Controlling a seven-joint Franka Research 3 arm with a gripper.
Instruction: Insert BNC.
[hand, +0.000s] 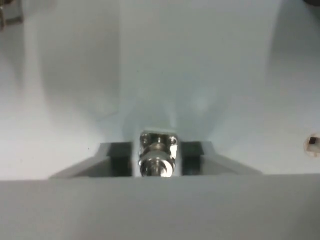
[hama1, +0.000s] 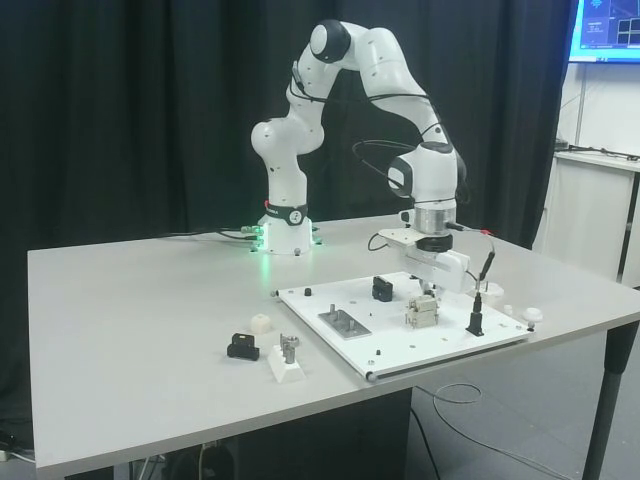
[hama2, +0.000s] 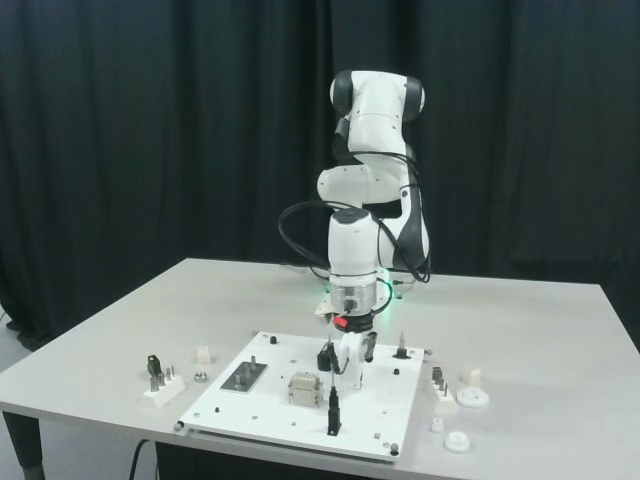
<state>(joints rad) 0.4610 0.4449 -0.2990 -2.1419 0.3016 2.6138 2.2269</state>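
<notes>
In the wrist view a metal BNC connector (hand: 158, 147) with a square flange sits between my two fingers (hand: 121, 156). My gripper (hand: 157, 162) is shut on it. The white board under it is far below and blurred. In the first room view my gripper (hama1: 432, 280) hangs a little above the right part of the white board (hama1: 330, 300). In the second room view my gripper (hama2: 346, 362) hovers over the middle of the board (hama2: 270, 415), close to a small black part (hama2: 324, 358). The connector itself is too small to make out in either room view.
The board carries a metal plate (hama1: 345, 322), a blocky connector (hama1: 422, 312), a black part (hama1: 383, 290) and an upright black plug (hama1: 476, 318) on a cable. Loose parts (hama1: 241, 347) and a white holder (hama1: 287, 364) lie left of it, white discs (hama1: 531, 314) to its right.
</notes>
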